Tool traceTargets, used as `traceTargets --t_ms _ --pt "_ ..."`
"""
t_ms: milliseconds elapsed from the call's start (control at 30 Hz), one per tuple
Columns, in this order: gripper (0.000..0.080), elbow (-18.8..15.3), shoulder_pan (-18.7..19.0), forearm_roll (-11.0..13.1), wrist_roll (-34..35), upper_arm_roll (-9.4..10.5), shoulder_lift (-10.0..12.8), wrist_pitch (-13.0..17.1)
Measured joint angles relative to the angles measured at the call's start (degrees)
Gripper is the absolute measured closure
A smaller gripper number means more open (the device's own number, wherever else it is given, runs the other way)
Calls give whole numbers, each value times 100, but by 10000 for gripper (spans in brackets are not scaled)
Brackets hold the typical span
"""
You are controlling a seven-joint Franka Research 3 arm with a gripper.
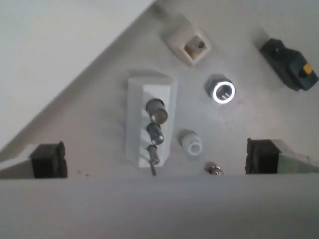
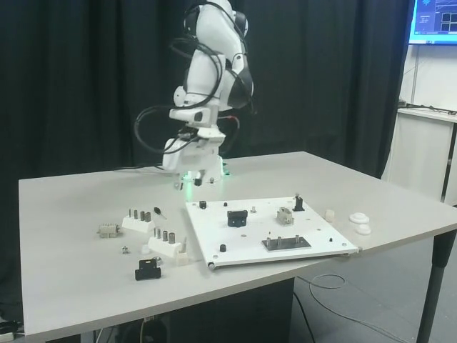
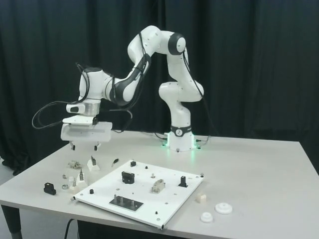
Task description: Pick round peg 3.
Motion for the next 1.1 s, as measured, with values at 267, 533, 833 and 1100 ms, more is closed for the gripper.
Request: traceTargets --t_ms 267,533,833,1100 --pt "3 262 -215 350 -445 -11 453 -62" --pt "3 596 -348 585 -809 -16 927 -271" --pt "3 951 -448 661 -982 -20 1367 -557" --pt "3 1079 -519 823 -1182 -22 1606 -647"
